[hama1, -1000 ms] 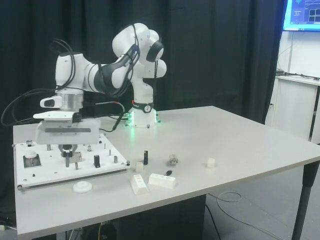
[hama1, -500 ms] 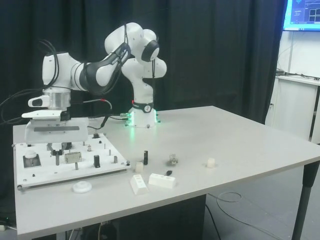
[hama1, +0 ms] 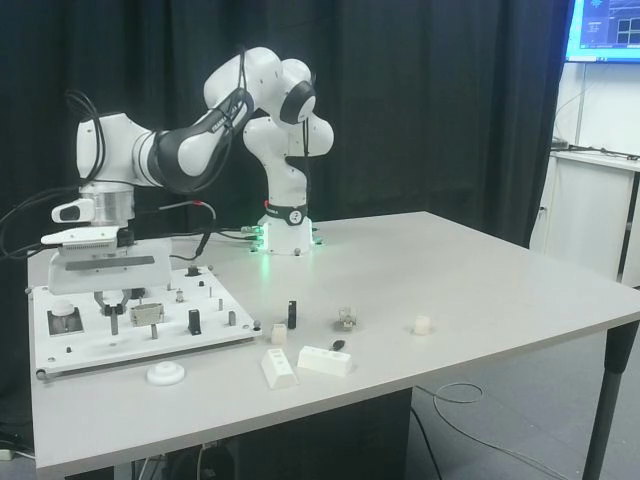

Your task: Insert round peg 3.

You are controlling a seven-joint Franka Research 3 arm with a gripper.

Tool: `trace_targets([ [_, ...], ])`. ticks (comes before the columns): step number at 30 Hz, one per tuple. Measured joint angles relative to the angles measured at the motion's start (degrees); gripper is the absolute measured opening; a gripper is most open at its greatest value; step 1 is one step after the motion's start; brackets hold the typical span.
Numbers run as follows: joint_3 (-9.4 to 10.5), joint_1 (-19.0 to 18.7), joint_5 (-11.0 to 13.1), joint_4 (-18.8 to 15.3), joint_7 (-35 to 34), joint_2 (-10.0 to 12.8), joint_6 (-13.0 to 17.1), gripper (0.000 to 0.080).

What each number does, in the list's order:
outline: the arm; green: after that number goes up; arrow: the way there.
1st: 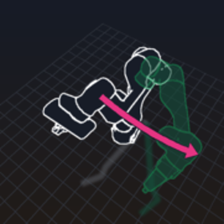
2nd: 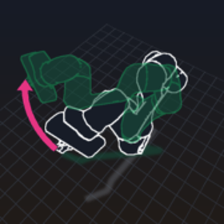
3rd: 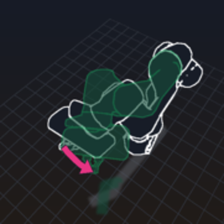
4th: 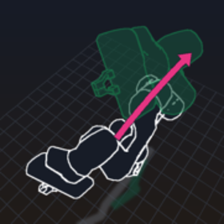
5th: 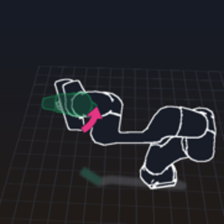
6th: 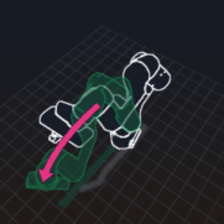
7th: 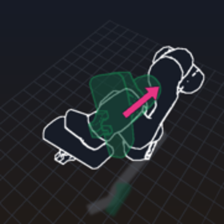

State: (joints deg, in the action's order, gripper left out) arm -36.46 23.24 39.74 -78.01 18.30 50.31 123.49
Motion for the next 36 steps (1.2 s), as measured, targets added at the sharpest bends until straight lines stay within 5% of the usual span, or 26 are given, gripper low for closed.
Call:
trace_targets([
  [36,0.3,0.3,0.5,-4.2,2.7,0.2,2.8,0.0107],
])
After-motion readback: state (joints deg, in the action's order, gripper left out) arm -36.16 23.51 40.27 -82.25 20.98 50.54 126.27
